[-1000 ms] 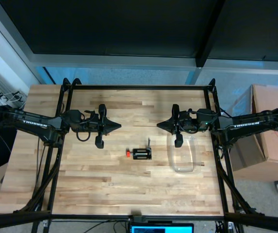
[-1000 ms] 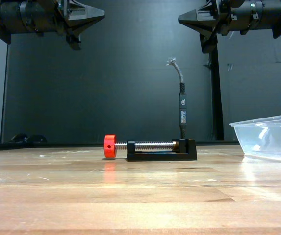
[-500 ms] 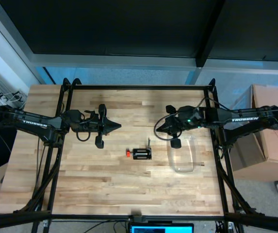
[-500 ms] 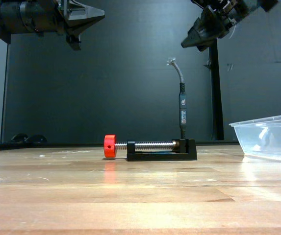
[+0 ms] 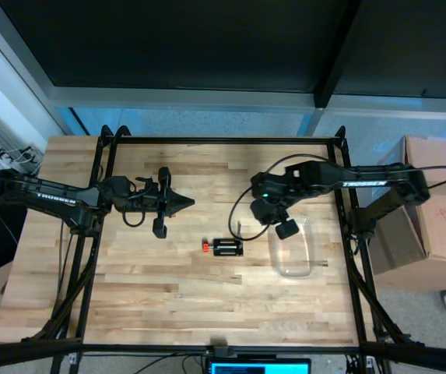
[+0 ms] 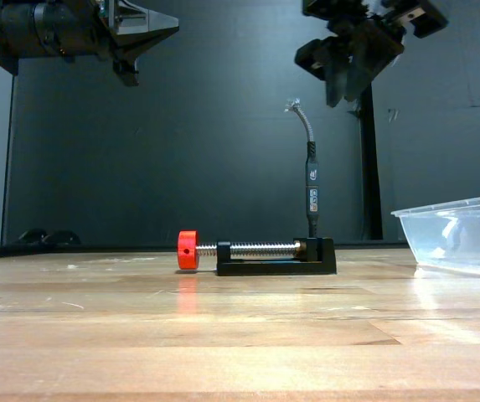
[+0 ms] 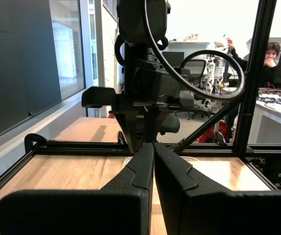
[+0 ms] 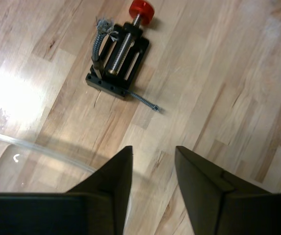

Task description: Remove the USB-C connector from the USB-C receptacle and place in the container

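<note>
The USB-C connector (image 6: 312, 188) stands upright, fully plugged in at one end of a small black clamp (image 6: 276, 255) on the wooden table (image 6: 223, 335), with a bent, frayed cable stub (image 6: 302, 121) at its top; the clear container (image 6: 461, 233) sits apart to the right. The right gripper (image 6: 341, 84) hangs above and slightly right of the connector, pointing down, fingers apart and empty, while the left gripper (image 6: 169, 28) hovers high at the left, fingers pressed together. Likely risks: the clamp looks unfastened, so an off-centre descent could knock the stub, or a tilted pull could lift the clamp with the plug
</note>
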